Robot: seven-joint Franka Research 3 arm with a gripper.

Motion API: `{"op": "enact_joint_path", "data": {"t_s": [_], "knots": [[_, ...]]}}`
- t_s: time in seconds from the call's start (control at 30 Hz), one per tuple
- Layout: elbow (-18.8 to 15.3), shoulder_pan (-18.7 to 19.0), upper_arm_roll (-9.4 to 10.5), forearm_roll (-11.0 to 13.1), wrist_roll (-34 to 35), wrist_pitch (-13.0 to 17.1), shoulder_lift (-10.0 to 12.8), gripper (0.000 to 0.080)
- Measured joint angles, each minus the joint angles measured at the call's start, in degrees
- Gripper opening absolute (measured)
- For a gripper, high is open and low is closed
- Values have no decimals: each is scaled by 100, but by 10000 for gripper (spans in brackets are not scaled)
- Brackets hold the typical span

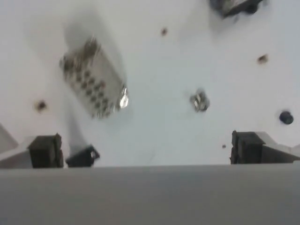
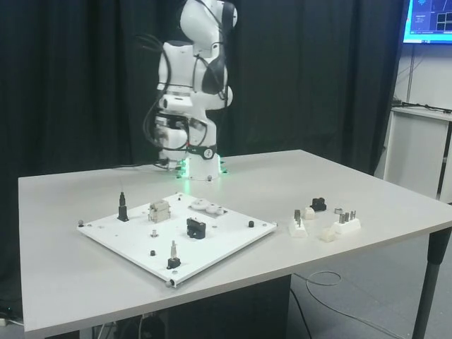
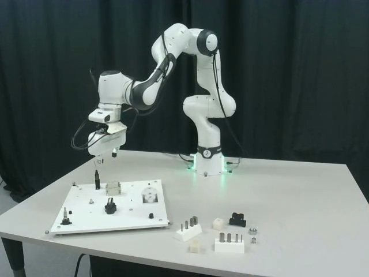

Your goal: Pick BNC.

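A tall black upright connector (image 3: 97, 179), which I take for the BNC, stands on the back left part of the white board (image 3: 132, 222); the first room view has this connector (image 2: 122, 206) near the board's (image 2: 226, 244) far left corner. My gripper (image 3: 106, 154) hangs in the air a little above it, open and empty. In the wrist view the gripper (image 1: 145, 150) has its fingers (image 1: 44, 151) wide apart. The connector's black top (image 1: 82, 157) shows just inside one finger, touching neither.
On the board sit a metal pin block (image 1: 93, 77), a small metal stud (image 1: 199, 101), a black knob (image 1: 286, 117), a black clamp (image 3: 109, 206) and a short post (image 3: 66, 218). White holders with pins (image 3: 187, 231) and a black part (image 3: 237, 219) lie right of the board.
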Motion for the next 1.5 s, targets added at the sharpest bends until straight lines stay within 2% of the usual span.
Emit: {"op": "enact_joint_path", "data": {"t_s": [0.13, 0.4, 0.7, 1.03, 1.5], "knots": [[110, 251, 3, -84, 648, -232, -4, 800], [233, 723, 26, -90, 1834, -569, -22, 800], [244, 1159, 190, -90, 3037, -839, -68, 800], [223, 1468, 586, -83, 4448, -1077, -81, 800], [189, 1707, 1327, -82, 6104, -1176, -81, 800]]}}
